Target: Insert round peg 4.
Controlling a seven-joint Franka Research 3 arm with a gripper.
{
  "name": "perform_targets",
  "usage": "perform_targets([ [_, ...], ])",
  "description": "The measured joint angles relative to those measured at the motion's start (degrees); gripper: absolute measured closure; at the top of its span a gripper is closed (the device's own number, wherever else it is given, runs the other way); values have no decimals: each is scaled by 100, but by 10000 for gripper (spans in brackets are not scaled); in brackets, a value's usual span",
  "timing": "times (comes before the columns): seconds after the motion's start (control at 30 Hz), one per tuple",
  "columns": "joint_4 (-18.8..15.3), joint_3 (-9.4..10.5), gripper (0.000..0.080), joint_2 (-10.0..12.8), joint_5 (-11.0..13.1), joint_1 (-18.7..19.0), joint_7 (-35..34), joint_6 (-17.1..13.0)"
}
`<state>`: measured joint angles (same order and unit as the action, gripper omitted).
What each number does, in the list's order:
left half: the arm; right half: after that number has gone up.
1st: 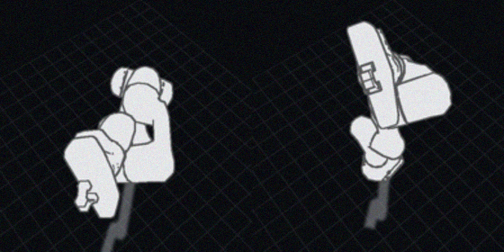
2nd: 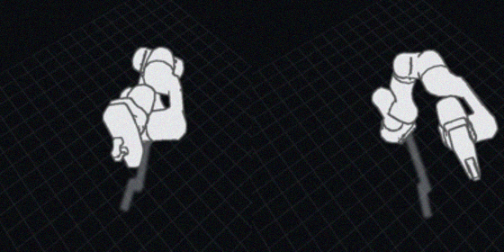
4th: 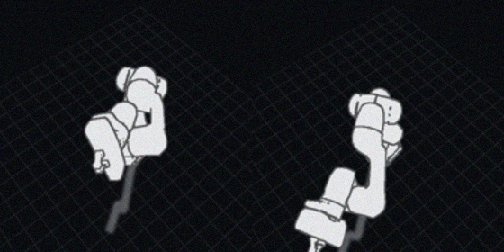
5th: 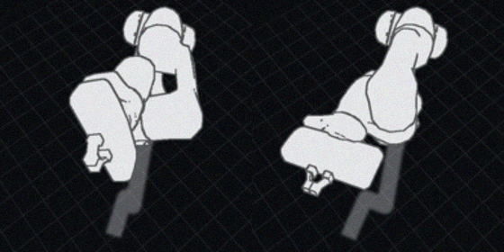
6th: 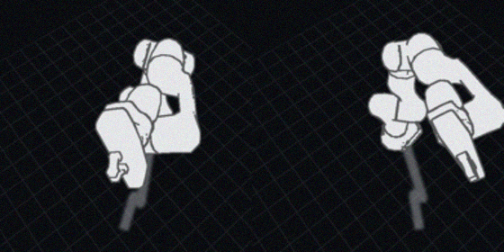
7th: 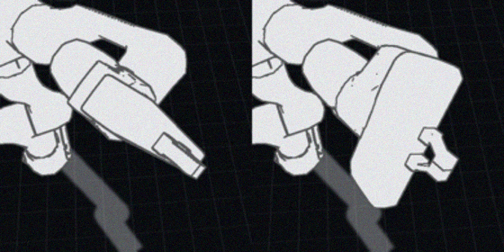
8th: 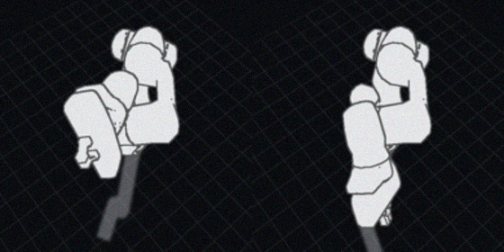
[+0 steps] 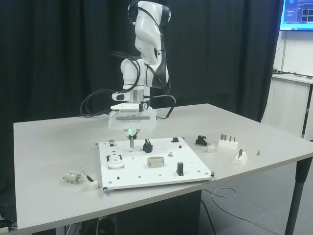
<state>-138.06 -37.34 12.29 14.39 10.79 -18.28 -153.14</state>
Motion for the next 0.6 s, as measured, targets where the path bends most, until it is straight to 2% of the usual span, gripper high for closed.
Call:
perform_targets([
  [0.6, 173, 22, 658, 422, 297, 0, 35, -9],
])
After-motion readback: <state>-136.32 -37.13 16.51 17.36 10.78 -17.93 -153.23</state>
